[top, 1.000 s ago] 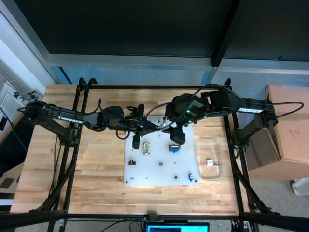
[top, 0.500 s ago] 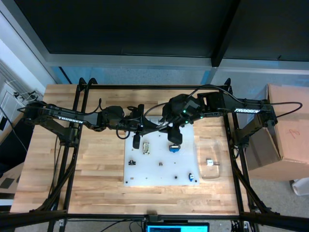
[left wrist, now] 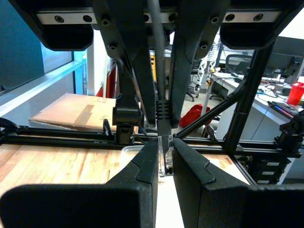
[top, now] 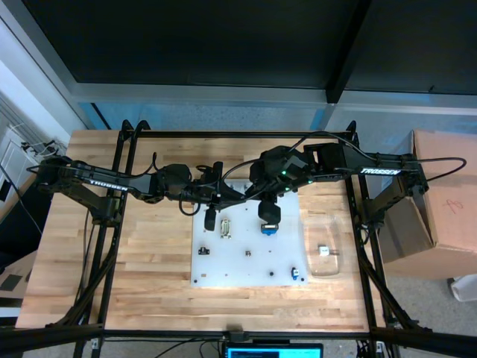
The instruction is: Pick the RJ45 connector and install on the taskboard
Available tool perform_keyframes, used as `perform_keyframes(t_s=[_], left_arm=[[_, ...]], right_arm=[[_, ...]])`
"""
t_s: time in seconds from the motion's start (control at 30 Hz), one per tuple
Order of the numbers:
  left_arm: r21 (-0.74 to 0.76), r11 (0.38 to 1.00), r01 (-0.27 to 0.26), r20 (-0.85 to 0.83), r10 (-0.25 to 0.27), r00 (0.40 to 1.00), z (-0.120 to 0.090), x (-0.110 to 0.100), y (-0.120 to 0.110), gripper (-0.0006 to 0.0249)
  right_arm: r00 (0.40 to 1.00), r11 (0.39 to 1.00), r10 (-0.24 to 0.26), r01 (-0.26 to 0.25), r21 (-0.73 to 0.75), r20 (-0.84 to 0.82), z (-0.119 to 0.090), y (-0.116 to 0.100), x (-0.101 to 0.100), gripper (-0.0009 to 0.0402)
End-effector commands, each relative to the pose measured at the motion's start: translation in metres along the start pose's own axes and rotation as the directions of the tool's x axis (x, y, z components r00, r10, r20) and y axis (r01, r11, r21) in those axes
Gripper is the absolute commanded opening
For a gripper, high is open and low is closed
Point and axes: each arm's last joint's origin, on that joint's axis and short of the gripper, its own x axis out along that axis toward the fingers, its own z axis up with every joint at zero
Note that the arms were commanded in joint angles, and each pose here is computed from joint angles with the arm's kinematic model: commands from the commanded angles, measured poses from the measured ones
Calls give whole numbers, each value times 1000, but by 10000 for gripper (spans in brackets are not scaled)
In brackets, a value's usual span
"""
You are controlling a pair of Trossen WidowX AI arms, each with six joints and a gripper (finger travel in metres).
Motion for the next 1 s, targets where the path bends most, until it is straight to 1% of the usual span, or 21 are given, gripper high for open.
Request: perform_keyframes(t_s=[0.03, 0.17, 0.27, 0.33, 0.53, 0.63, 0.7, 0.77, 0.83, 0.93, 1.0], left_arm=[[-1, 1000, -1, 2, 1, 1000, 0, 0, 0, 8], [-1, 1000, -1, 2, 1, 1000, 0, 0, 0, 8], [-4, 1000, -1, -1, 1, 1000, 0, 0, 0, 22], [-25, 1000, -1, -2, 1, 1000, 0, 0, 0, 42], [-44, 999, -11, -17, 10, 1000, -1, 0, 1, 122], [-44, 999, -15, -36, 13, 999, -2, -2, 1, 149], [-37, 999, -16, -37, 15, 999, -3, -3, 1, 160], [-35, 999, -17, -39, 16, 999, -4, -6, 1, 167], [-32, 999, -18, -42, 17, 999, -6, -9, 1, 169], [-27, 999, -19, -45, 18, 999, -8, -13, 1, 163], [-26, 999, -19, -45, 17, 999, -8, -13, 1, 156]], right_arm=[[1000, 1000, 0, 0, -2, 2, 0, 0, 0, -1], [1000, 1000, 0, 0, -3, 0, 0, 0, 0, 3], [1000, 1000, 0, 0, -4, 1, 0, 0, 0, 0], [1000, 1000, 1, -1, -10, 8, 0, 0, -3, 1], [1000, 999, 2, -1, -34, 15, -3, 0, -22, 0], [1000, 999, 2, -2, -35, 14, -6, -1, -25, 0], [1000, 999, -3, 2, -39, -10, -11, -2, -25, 0], [999, 999, -7, 6, -42, -37, -20, -3, -23, 0], [998, 999, -12, 9, -43, -68, -29, -5, -19, 0], [992, 999, -17, 10, -52, -122, -46, -5, -13, 0], [987, 998, -12, 2, -64, -159, -60, -2, -9, 0]])
